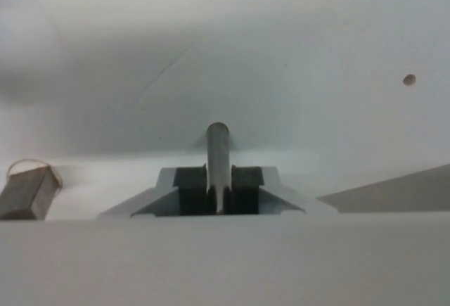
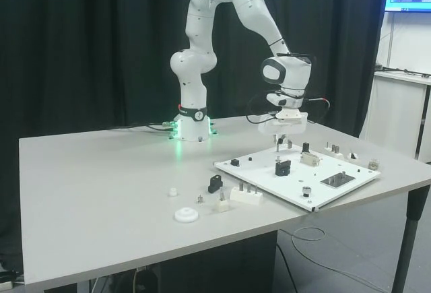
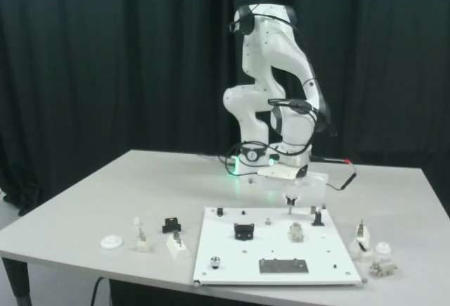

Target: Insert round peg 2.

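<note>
In the wrist view a slim grey round peg (image 1: pixel 218 158) stands between the two black finger pads (image 1: pixel 190 188), and my gripper (image 1: pixel 219 192) is shut on it. The peg's free end hangs just over the white board (image 1: pixel 295 60). A small round hole (image 1: pixel 409 79) shows in the board off to one side of the peg. From the room cameras my gripper (image 2: pixel 278 139) (image 3: pixel 289 201) hovers low over the back edge of the white board (image 2: pixel 266 177) (image 3: pixel 225 250), with the peg (image 3: pixel 289 207) pointing straight down.
The board carries a black block (image 2: pixel 282 168) (image 3: pixel 243 231), a grey rectangular plate (image 2: pixel 337 180) (image 3: pixel 283 266) and several small fixtures. Loose white and black parts (image 2: pixel 215 185) (image 3: pixel 172 225) lie on the grey table beside it, among them a white disc (image 2: pixel 186 215) (image 3: pixel 110 242). A grey block (image 1: pixel 28 192) sits near the fingers.
</note>
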